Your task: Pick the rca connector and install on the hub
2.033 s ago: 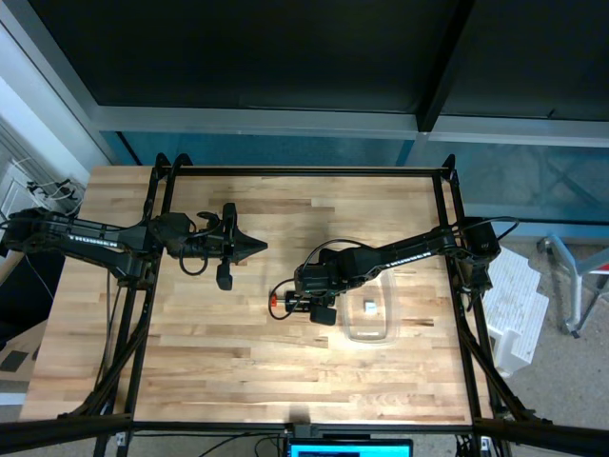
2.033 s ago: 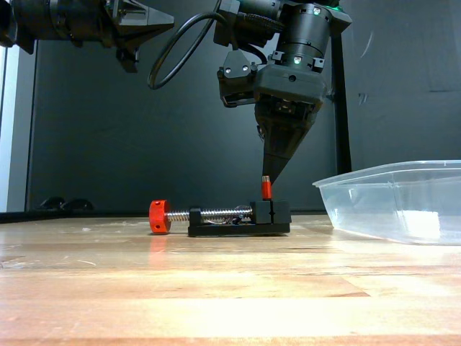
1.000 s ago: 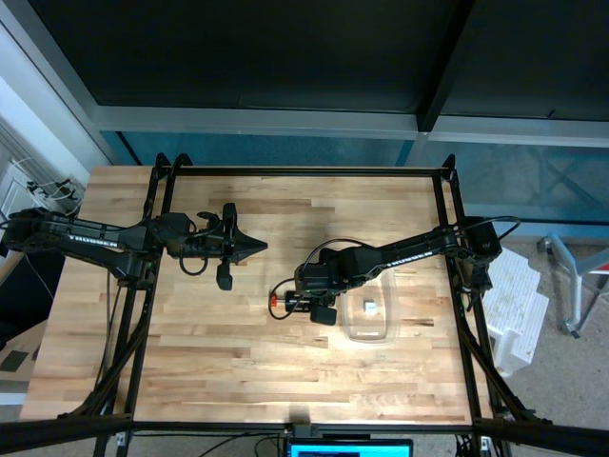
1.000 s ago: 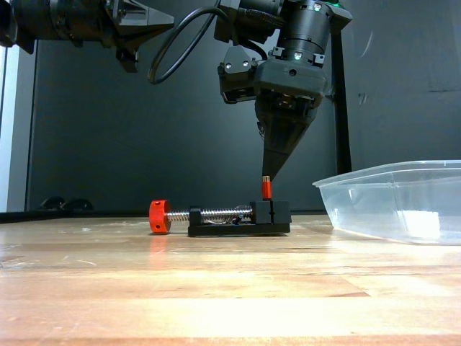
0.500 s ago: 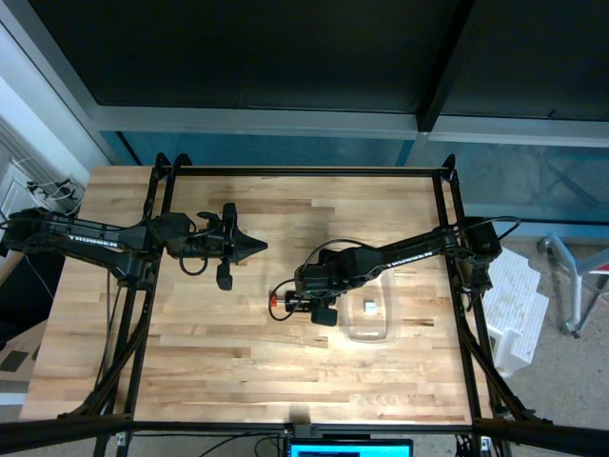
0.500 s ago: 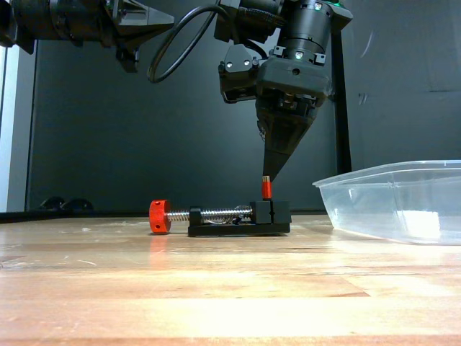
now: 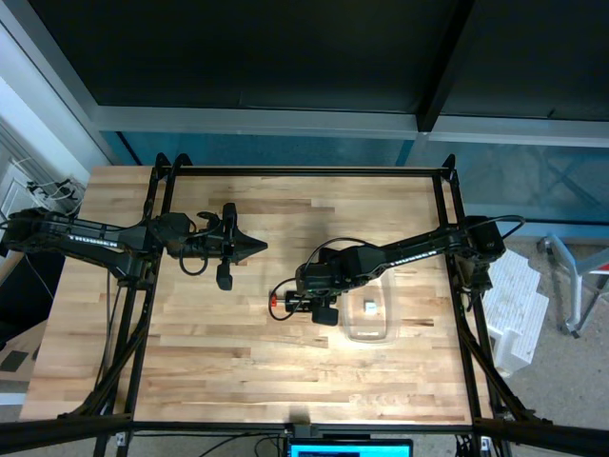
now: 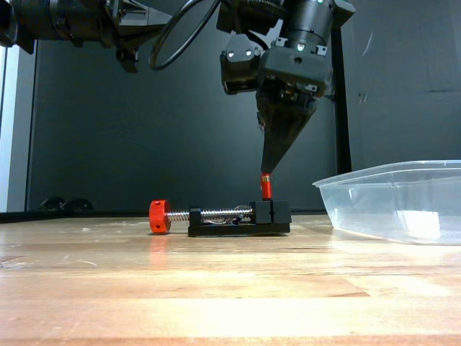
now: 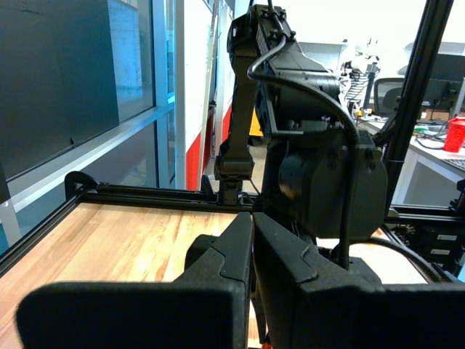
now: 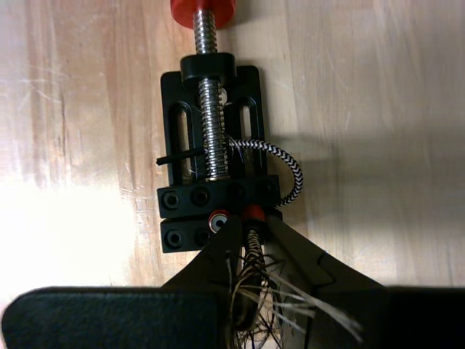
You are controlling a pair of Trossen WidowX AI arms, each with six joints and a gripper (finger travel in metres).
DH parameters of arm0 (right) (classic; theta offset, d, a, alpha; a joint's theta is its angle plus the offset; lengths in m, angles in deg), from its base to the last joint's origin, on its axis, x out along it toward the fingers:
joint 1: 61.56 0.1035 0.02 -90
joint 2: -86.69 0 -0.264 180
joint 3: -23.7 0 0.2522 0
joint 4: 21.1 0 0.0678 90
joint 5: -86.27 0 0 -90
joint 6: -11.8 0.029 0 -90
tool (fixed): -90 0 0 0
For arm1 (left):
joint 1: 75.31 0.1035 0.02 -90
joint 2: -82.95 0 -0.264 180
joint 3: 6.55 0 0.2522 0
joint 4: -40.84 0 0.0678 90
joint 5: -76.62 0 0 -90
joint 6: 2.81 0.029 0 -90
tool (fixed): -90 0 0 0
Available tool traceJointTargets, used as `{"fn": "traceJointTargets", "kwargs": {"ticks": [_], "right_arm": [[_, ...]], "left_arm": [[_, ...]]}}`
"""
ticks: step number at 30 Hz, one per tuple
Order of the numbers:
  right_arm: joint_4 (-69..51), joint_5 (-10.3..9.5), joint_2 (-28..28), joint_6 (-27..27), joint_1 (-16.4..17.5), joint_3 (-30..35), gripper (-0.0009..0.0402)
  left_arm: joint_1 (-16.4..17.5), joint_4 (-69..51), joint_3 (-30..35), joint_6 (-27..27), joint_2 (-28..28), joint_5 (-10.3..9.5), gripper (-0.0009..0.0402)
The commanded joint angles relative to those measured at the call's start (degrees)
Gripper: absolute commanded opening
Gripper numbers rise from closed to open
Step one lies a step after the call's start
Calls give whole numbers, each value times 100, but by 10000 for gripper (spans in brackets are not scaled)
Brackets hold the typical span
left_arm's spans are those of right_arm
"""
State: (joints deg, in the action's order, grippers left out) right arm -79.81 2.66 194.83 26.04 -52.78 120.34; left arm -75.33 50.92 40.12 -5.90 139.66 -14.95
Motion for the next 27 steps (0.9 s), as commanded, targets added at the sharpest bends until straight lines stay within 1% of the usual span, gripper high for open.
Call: {"fn": "traceJointTargets", "kwargs": {"ticks": [1, 4, 17, 24, 27], "right_arm": [[-66, 33, -96, 13, 0, -2, 0], [-157, 164, -170, 28, 7, -2, 0], [-232, 146, -278, 31, 50, 13, 0], [-1147, 151, -262, 76, 127, 634, 0], [-1384, 103, -262, 74, 166, 809, 0]], "left_arm": [[0, 0, 2, 0, 2, 0, 0], [2, 2, 2, 0, 2, 0, 0], [0, 2, 2, 0, 2, 0, 0], [0, 2, 2, 0, 2, 0, 0], [0, 0, 2, 0, 2, 0, 0]]}}
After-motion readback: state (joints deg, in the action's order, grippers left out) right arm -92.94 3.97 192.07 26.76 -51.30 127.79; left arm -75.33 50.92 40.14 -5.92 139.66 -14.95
